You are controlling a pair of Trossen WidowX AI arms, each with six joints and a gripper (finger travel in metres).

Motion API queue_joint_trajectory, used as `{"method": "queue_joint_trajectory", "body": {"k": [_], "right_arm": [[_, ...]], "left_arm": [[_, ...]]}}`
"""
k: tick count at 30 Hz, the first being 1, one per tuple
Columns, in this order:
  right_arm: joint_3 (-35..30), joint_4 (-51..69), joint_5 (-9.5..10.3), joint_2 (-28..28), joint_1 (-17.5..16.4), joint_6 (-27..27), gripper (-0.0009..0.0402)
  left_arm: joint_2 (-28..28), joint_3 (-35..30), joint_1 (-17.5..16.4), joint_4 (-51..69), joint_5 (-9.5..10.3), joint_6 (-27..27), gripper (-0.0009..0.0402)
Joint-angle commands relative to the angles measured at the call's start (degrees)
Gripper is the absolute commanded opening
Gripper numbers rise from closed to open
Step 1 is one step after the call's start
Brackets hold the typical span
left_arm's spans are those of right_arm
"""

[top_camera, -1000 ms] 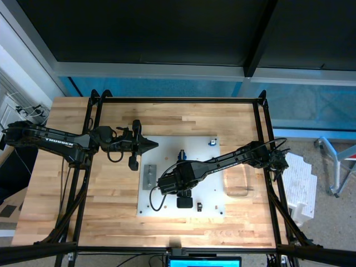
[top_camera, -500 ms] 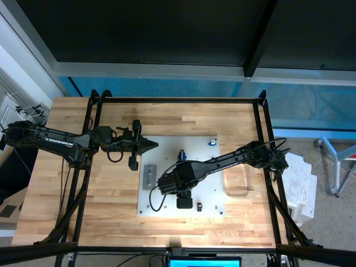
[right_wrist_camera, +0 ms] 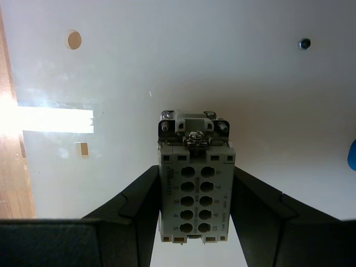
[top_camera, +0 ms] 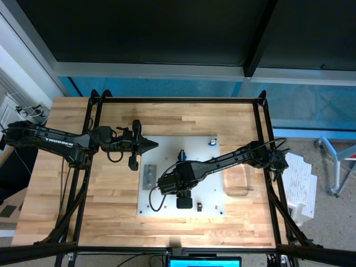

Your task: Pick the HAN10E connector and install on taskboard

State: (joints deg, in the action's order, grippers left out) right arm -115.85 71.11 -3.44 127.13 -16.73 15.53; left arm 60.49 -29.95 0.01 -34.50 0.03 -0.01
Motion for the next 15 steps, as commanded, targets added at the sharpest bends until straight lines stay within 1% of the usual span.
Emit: {"method": "queue_joint_trajectory", "body": {"k": [1, 7, 15], "right_arm": [[-0.09, -0.09, 0.00, -0.02, 0.00, 0.02, 0.0032], [0.52, -0.52, 0.00, -0.02, 0.00, 0.02, 0.0032], [4.13, -4.98, 0.04, -0.02, -0.04, 0.02, 0.0032]], "left_arm": [[0.00, 0.00, 0.00, 0.02, -0.02, 0.02, 0.0001], [0.00, 0.00, 0.00, 0.00, -0.02, 0.02, 0.0001], [0.00, 0.00, 0.00, 0.00, -0.02, 0.02, 0.0001]]}}
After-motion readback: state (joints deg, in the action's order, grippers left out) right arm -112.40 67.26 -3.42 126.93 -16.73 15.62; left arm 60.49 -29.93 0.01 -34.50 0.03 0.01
